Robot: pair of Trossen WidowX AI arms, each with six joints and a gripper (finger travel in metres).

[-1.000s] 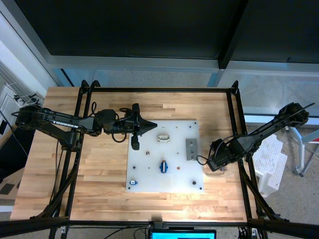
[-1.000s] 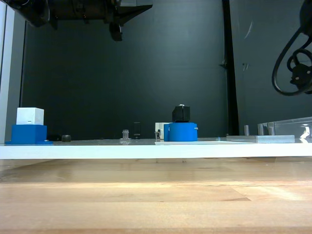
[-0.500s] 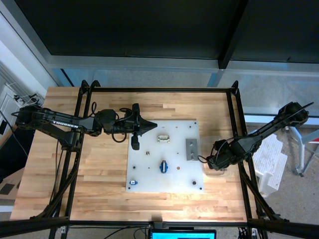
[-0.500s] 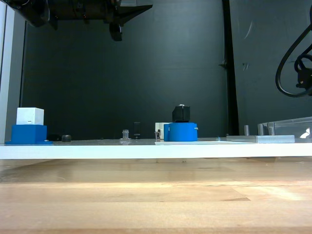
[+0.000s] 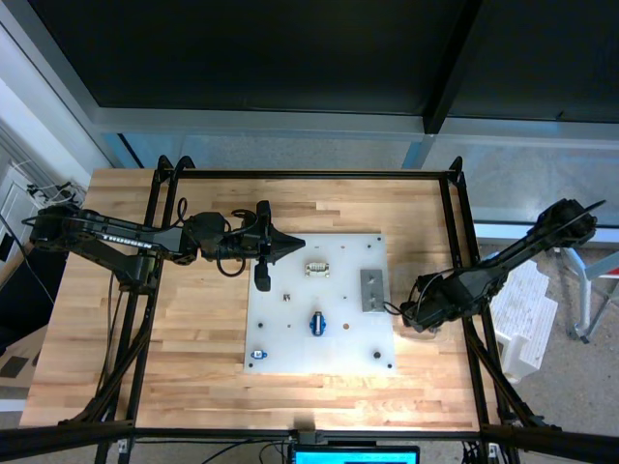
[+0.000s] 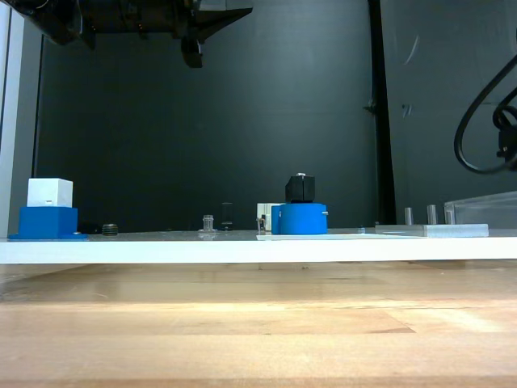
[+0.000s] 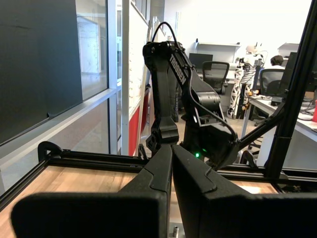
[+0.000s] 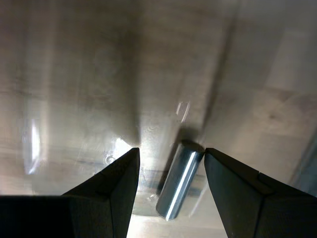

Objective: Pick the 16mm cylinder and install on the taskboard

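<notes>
The 16mm cylinder (image 8: pixel 178 187), a short shiny grey metal peg, lies flat on the floor of a clear plastic tray. My right gripper (image 8: pixel 171 153) hangs open just above it, one finger on each side of the peg's far end. In the high view the right gripper (image 5: pixel 418 317) is low over that tray, just right of the taskboard (image 5: pixel 290 338), a white square plate. My left gripper (image 5: pixel 295 244) is shut on nothing and held high over the board's back left part. Its fingers (image 7: pixel 163 168) are pressed together.
The board carries a grey metal block (image 5: pixel 372 288), a blue fitting (image 5: pixel 317 324), a beige connector (image 5: pixel 316 268) and a small blue-and-white piece (image 5: pixel 257 355). The clear tray (image 5: pixel 422 335) sits beside the board's right edge. A black frame (image 5: pixel 455 242) rings the table.
My right gripper has sunk lower over the clear tray and shifted slightly; in the low view its cable loop has slid rightward. The left arm has not moved.
</notes>
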